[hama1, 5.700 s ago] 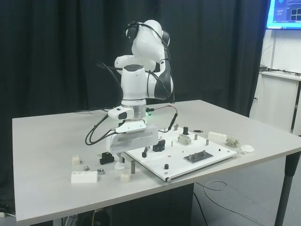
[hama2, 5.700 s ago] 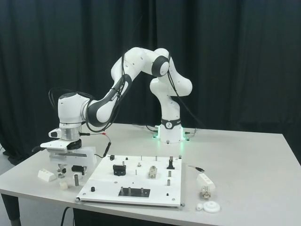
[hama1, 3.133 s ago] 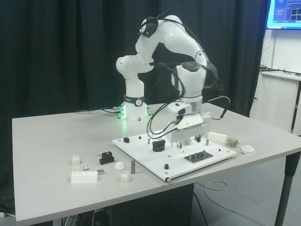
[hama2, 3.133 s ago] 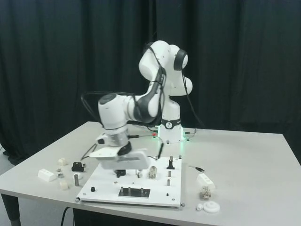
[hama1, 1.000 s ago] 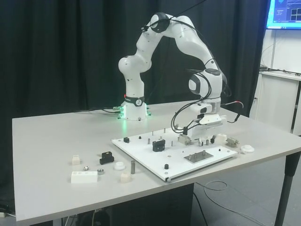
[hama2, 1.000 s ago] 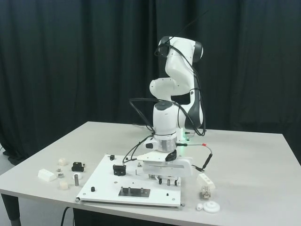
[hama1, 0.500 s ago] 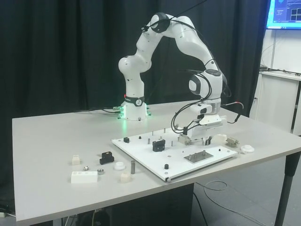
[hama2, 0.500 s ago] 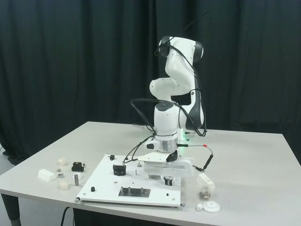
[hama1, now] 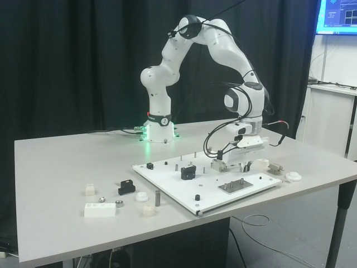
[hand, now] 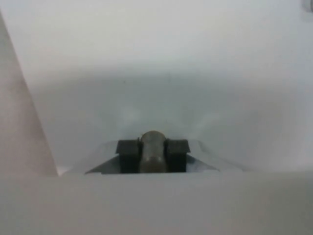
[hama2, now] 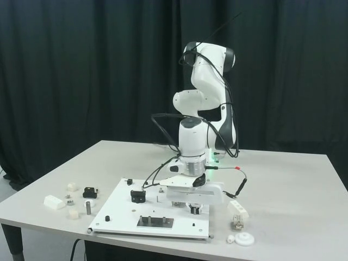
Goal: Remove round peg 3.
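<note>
In the wrist view a short grey round peg stands upright on the white board. My gripper is shut on it, and the black pads press its two sides. In the first room view the gripper is down low over the right part of the white board, and its body hides the peg. The second room view shows the gripper close to the board near its right edge.
The board carries a black block and a grey plate with pins. Left of the board lie a white block, a black part, a white disc and a grey peg. A white disc lies right of the board.
The arm swung from the loose parts left of the board across to the board's right side. In the last second the gripper sank a little lower there.
</note>
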Action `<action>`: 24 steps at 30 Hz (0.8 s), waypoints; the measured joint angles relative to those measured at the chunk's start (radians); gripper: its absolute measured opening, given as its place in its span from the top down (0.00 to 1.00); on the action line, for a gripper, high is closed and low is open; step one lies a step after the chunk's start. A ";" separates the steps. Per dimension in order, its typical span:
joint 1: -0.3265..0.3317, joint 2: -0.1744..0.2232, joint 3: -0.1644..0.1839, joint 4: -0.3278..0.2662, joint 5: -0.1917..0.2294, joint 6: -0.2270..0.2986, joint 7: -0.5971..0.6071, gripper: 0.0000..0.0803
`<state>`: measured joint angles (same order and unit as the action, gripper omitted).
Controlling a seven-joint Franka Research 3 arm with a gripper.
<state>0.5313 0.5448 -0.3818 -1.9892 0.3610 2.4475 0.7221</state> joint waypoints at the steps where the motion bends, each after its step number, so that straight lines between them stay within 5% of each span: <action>1: 0.000 0.000 0.000 0.000 -0.001 0.000 0.000 0.86; 24: -0.001 -0.027 -0.003 -0.001 -0.020 -0.023 0.003 0.86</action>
<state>0.5303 0.5181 -0.3849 -1.9905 0.3406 2.4250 0.7255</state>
